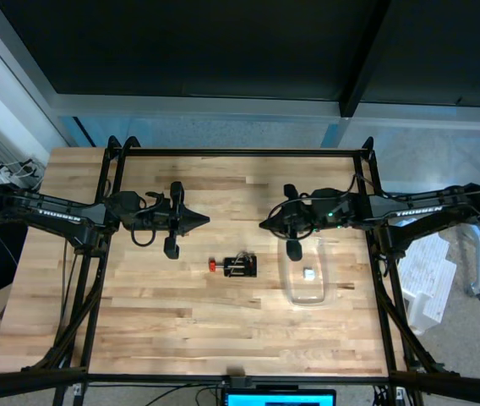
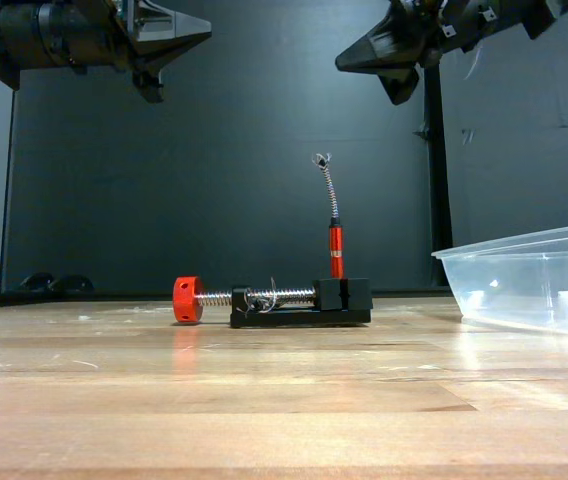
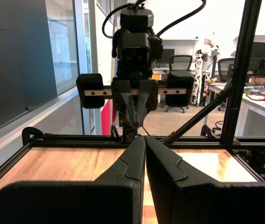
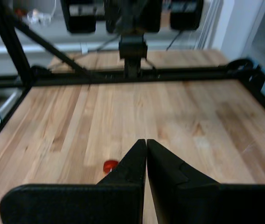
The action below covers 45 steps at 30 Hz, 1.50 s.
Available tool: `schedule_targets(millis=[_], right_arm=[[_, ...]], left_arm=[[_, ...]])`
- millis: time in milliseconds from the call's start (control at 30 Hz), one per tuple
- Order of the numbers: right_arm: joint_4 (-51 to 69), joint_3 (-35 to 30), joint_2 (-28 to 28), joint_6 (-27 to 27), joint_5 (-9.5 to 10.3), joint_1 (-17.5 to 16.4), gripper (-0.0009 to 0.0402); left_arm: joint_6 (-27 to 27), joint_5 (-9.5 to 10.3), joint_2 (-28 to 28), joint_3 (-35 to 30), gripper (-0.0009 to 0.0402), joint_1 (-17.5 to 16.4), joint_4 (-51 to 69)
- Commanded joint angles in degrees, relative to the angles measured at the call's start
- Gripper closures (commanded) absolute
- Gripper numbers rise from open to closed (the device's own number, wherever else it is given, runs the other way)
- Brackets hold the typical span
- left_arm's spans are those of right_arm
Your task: Pick the RCA connector and install on taskboard
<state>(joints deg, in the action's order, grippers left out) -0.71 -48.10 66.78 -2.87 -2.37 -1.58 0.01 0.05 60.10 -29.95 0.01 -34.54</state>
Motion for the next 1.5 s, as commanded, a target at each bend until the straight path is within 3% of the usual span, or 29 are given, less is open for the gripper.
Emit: schedule_targets(millis=[33,633,1500], right_arm=[[-2.9,2.3,-2.0,0.2,-0.24,0.3,0.039],[-21.4,12.8,-8.4,0.8,-0.48,1.0,0.0393],[-24.1,15.9,-11.2,1.9,-0.61,1.2,0.0393]], left_arm=[[0.0,-0.02,0.0,0.0,0.0393,0.0,0.0],[0.0,-0.02,0.0,0.0,0.0393,0.0,0.0],[0.0,-0.02,0.0,0.0,0.0393,0.0,0.0]])
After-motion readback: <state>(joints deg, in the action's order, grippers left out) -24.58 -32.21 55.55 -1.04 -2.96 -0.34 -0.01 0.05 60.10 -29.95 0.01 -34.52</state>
